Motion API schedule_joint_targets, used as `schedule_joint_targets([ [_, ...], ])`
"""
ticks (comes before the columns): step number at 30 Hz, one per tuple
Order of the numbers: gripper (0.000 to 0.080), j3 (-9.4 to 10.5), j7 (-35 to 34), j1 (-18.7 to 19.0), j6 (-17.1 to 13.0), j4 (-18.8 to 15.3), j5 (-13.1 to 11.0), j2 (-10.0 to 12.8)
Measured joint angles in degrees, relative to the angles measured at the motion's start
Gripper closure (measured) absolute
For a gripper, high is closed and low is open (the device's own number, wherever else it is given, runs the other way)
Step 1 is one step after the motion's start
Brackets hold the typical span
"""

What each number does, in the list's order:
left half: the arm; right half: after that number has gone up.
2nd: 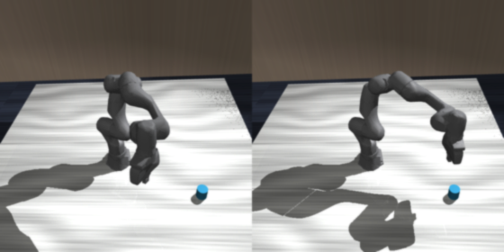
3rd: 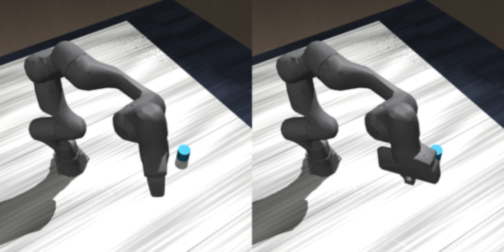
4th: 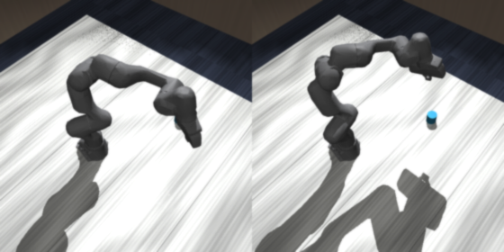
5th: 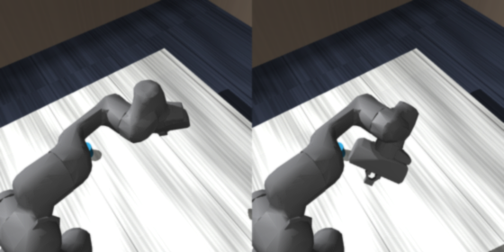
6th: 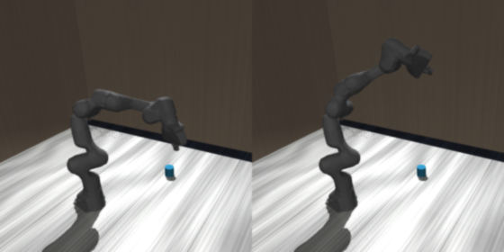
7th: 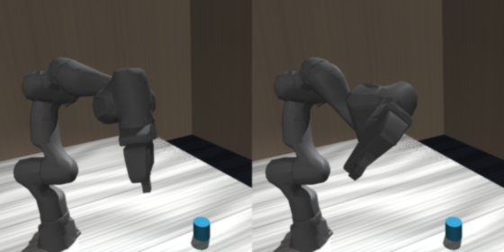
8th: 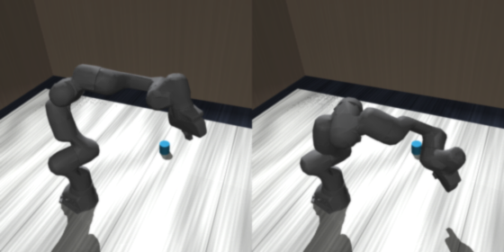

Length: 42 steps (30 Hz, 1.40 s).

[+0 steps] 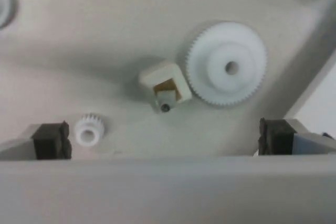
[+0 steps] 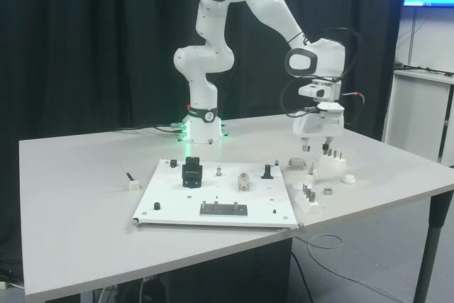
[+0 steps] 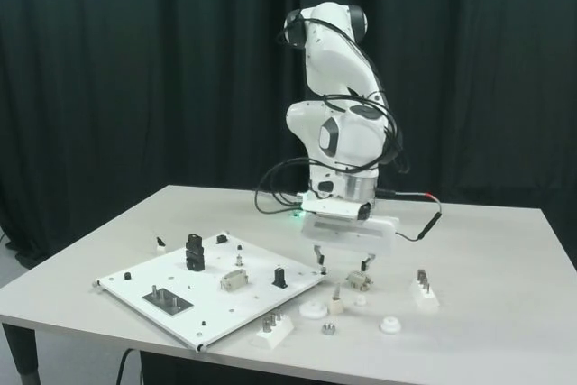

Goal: Pick Ethernet.

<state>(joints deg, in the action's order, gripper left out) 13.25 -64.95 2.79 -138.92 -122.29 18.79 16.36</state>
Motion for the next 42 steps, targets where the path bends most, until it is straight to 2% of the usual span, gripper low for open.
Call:
schedule_joint_targets([
  [13,0.0003,1.14,18.3,0.0,0.2,0.1,0.0,1.3],
  [20,0.0003,1.33,21.8,0.0,0.2,0.5,0.0,1.7],
  [25,0.0003,1.34,21.9,0.0,0.5,1.3,0.0,2.0],
  [36,0.0003,1.07,25.3,-0.3,3.4,4.1,1.0,3.1],
  [42,0.0003,1.02,25.7,-1.0,5.2,6.1,2.3,4.5],
])
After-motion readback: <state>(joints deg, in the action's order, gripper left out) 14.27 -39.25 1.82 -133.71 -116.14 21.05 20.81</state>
